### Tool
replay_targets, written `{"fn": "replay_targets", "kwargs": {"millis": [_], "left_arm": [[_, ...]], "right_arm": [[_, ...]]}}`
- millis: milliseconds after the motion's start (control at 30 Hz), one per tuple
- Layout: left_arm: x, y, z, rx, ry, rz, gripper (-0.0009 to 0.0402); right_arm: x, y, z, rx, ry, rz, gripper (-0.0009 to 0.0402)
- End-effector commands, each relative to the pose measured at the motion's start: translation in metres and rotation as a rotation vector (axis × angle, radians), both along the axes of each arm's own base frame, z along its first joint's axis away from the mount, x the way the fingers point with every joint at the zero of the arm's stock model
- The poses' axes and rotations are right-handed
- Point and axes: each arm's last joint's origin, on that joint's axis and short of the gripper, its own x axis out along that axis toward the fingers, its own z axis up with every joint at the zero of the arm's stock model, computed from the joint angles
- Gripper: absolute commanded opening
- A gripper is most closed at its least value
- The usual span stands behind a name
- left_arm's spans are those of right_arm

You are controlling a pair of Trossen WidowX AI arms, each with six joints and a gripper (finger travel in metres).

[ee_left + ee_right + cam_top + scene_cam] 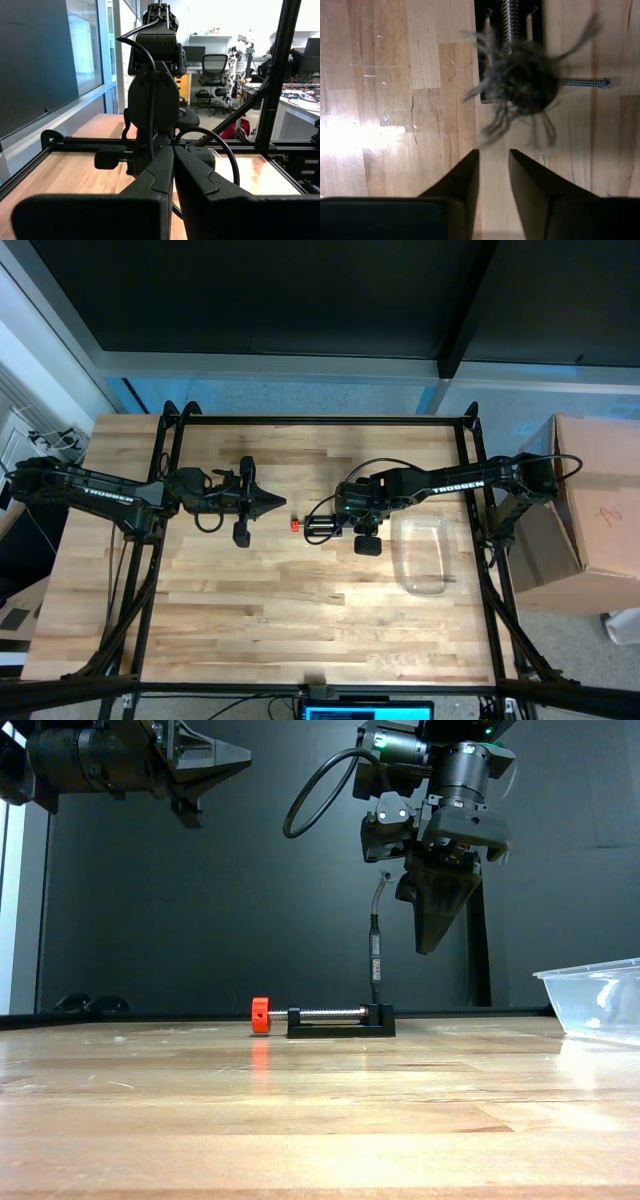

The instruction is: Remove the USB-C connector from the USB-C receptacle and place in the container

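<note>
- The USB-C connector (376,960) stands upright on the counter (250,620). Its lower end is down in the end block of a small black clamp (340,1023) with an orange knob (260,1015). I take it to be seated in the receptacle there, though the receptacle itself is too small to pick out.
- Its long axis runs straight up and down, and a short stub of cable (377,895) rises from its top. From the right wrist view the cable's end is frayed (525,85).
- The right tool (428,948) points down just beside the connector on the container's side. Its tips are about level with the connector's body and do not touch it. The fingers (470,170) stand a narrow gap apart with nothing between them.
- So the connector lies a little toward the left arm from that tool. I reckon the tool needs a short sideways shift to straddle it, then a pull straight up along the axis.
- The left tool (240,758) hangs high, well apart from the clamp, with its fingers (160,170) closed together on nothing. The right arm is plainly the nearer.
- The clear container (421,556) sits on the counter on the right arm's side, beyond the clamp.
</note>
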Motion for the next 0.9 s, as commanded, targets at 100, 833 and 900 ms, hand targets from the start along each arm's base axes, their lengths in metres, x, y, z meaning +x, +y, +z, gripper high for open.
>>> {"fn": "replay_targets", "kwargs": {"millis": [100,833,900], "left_arm": [[0.0,0.0,0.0,0.0,-0.001,0.0,0.0],[0.0,0.0,0.0,0.0,-0.001,0.0,0.0],[0.0,0.0,0.0,0.0,-0.001,0.0,0.0]], "right_arm": [[0.0,0.0,0.0,-0.001,0.0,0.002,0.0],[0.024,-0.004,0.003,-0.059,-0.068,0.074,0.0183],[0.028,-0.004,-0.001,-0.062,-0.075,0.084,0.0178]]}}
